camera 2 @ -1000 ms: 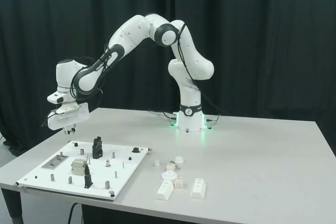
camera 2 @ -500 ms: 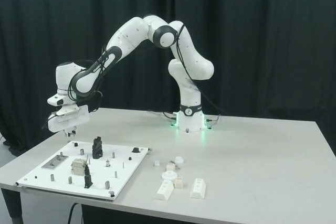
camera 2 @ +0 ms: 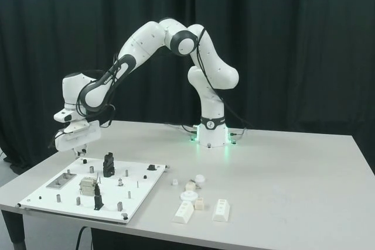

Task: Insert bolt 4.

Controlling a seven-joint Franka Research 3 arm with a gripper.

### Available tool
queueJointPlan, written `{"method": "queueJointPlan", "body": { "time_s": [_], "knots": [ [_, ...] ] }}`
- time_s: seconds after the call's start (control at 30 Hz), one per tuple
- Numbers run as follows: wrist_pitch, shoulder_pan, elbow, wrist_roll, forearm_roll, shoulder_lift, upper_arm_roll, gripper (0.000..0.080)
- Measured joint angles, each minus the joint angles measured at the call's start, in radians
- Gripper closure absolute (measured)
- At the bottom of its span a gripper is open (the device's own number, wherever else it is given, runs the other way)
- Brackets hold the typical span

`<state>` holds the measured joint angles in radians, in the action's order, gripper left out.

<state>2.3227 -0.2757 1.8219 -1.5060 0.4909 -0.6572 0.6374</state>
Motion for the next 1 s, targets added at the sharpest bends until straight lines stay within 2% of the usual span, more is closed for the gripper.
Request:
{"method": "queueJointPlan", "body": {
  "time_s": [0.7, 1.0],
  "knots": [
    [0.003, 0.0, -0.003, 0.0, 0.009, -0.03, -0.015, 0.0579],
    [-0.001, 0.001, -0.003, 0.0, 0.007, -0.031, -0.014, 0.0579]
  ]
}}
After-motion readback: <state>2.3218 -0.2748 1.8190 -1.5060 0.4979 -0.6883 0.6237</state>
